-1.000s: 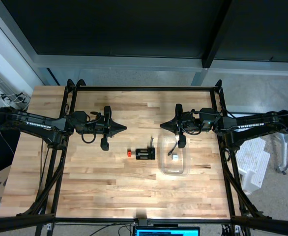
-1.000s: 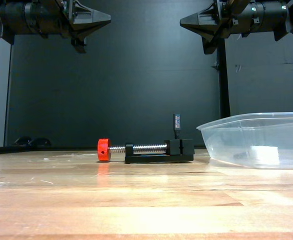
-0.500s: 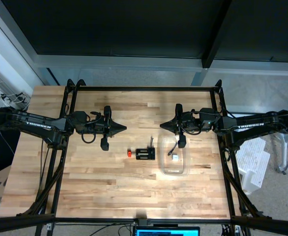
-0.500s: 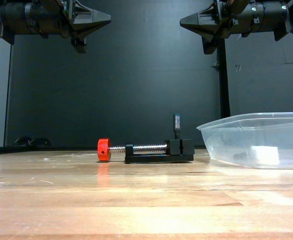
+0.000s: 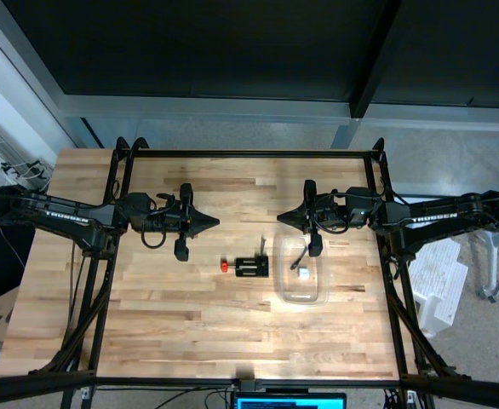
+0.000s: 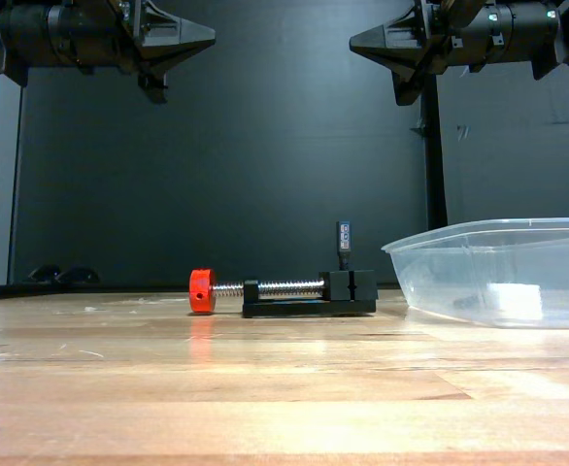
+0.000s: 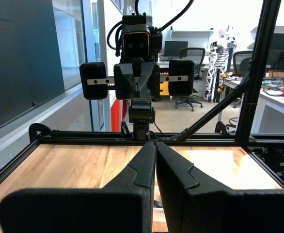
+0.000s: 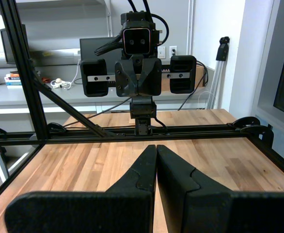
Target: Remove the USB-C connector from taskboard and place in the container
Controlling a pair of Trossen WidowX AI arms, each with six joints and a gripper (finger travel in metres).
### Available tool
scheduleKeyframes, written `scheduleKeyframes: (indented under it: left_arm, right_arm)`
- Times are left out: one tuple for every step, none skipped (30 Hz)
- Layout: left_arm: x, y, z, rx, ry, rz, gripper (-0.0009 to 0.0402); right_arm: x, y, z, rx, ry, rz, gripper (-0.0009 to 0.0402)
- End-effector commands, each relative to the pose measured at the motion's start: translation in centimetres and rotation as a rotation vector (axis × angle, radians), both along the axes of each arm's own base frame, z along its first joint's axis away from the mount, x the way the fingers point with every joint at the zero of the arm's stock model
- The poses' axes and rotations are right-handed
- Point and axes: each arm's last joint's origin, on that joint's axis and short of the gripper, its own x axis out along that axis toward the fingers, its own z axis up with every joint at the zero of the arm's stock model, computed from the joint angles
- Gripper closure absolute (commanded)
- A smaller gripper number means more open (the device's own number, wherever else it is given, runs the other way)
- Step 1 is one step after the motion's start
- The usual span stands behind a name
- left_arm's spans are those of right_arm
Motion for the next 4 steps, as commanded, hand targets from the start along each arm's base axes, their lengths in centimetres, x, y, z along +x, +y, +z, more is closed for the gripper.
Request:
scheduleKeyframes:
  left_arm:
    - [0.0,0.01,0.01,0.0,0.0,0.0,0.0393]
    - [0.0,0.0,0.01,0.0,0.0,0.0,0.0393]
    - [0.01,0.01,0.01,0.0,0.0,0.0,0.0393]
    - [0.01,0.0,0.01,0.0,0.0,0.0,0.0393]
  right_arm:
    - [0.01,0.0,-0.01,0.0,0.0,0.0,0.0393]
    - [0.01,0.01,-0.01,0.0,0.0,0.0,0.0393]
    - [0.01,0.0,-0.01,0.0,0.0,0.0,0.0393]
    - [0.01,0.01,-0.01,0.0,0.0,0.0,0.0393]
